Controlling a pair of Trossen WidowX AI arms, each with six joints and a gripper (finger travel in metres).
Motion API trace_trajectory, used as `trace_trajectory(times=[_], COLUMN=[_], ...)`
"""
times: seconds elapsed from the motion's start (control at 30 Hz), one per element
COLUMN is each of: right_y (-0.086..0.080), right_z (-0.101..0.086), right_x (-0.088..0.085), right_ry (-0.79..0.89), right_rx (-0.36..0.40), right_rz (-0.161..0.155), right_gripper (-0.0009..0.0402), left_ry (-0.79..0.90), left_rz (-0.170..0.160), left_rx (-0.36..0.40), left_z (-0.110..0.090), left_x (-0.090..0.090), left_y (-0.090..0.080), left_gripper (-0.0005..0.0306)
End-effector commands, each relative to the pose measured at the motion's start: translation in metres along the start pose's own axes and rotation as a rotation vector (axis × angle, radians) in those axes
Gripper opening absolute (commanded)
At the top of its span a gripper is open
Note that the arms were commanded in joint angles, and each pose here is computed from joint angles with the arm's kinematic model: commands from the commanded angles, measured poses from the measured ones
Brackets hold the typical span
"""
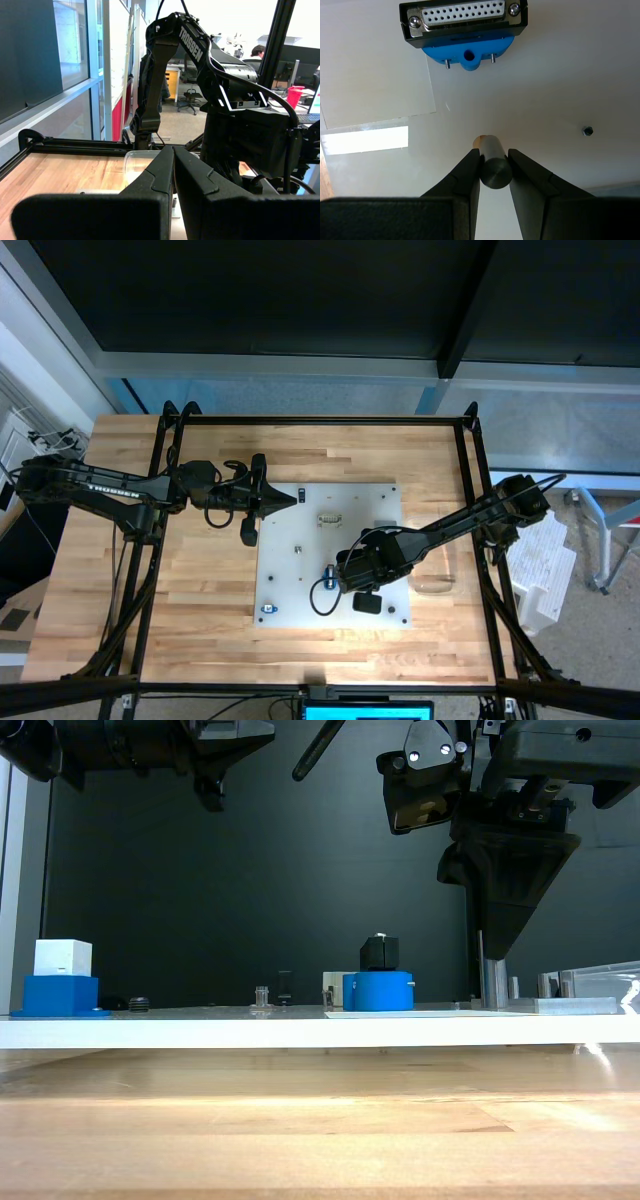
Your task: Pick the 16mm cylinder and install on the taskboard
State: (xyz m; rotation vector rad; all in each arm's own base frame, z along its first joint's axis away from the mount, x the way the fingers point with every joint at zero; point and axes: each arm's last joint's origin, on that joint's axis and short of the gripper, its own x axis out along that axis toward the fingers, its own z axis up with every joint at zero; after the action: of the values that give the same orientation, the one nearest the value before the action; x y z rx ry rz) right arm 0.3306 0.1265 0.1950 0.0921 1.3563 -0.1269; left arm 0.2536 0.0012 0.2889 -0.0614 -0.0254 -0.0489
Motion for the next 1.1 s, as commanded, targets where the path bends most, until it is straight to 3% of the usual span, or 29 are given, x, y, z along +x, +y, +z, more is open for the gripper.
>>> trace_trajectory(times=[0.03,0.77,1.1], right_y=[0.0003,0.0005,-0.0009], right_z=[-0.0003,-0.0004,-0.0043], right_x=[0.0012,0.0013,0.0094], right_ry=[0.003,0.003,0.002], right_rx=[-0.001,0.002,0.003], right_rz=[0.000,0.000,0.000], right_gripper=[0.0018,0.0018,0.0018], left_ry=[0.000,-0.001,0.000], left_rz=[0.000,0.000,0.000], left_rx=[0.000,0.000,0.000], left_z=[0.0001,0.0002,0.0001], left_x=[0.0000,0.0000,0.0000], left_y=[0.0000,0.0001,0.0000], left_gripper=[0.0000,0.0000,0.0000])
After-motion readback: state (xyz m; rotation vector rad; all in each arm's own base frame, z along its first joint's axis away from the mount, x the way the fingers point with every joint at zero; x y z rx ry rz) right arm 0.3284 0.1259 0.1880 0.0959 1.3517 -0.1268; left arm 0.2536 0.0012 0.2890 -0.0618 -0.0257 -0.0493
